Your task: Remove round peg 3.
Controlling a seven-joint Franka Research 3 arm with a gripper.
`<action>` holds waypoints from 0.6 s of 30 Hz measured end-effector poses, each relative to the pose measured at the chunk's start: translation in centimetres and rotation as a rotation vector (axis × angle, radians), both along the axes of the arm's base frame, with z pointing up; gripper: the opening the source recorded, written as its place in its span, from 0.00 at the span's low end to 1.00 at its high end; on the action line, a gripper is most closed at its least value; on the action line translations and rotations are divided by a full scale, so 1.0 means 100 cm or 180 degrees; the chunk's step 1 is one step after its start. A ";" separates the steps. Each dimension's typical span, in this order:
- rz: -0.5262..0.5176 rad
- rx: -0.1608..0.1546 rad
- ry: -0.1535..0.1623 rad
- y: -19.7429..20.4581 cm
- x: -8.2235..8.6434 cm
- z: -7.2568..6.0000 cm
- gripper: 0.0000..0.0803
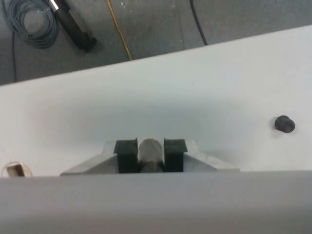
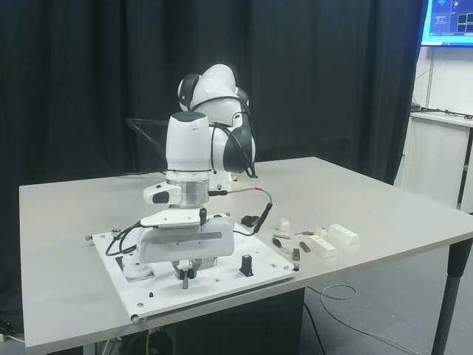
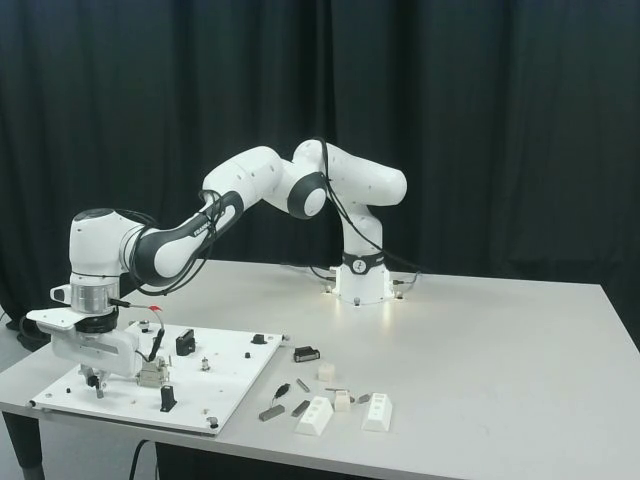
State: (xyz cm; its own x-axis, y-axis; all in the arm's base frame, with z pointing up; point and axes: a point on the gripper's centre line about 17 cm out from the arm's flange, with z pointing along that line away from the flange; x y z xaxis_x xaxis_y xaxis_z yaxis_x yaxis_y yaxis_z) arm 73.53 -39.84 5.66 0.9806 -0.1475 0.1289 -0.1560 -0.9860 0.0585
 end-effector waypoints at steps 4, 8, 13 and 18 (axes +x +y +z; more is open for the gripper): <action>-0.0001 0.0008 -0.0006 0.000 0.000 0.000 0.14; -0.0006 0.0016 -0.0011 0.000 0.000 0.000 0.14; -0.0016 0.0032 -0.0020 -0.001 0.000 0.000 0.14; 0.0003 0.0057 -0.0033 -0.001 0.000 0.000 0.14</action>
State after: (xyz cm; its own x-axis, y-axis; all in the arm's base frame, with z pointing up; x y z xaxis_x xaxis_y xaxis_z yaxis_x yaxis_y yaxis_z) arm 73.49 -39.93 5.68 0.9794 -0.1489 0.1363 -0.1555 -0.9870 0.0393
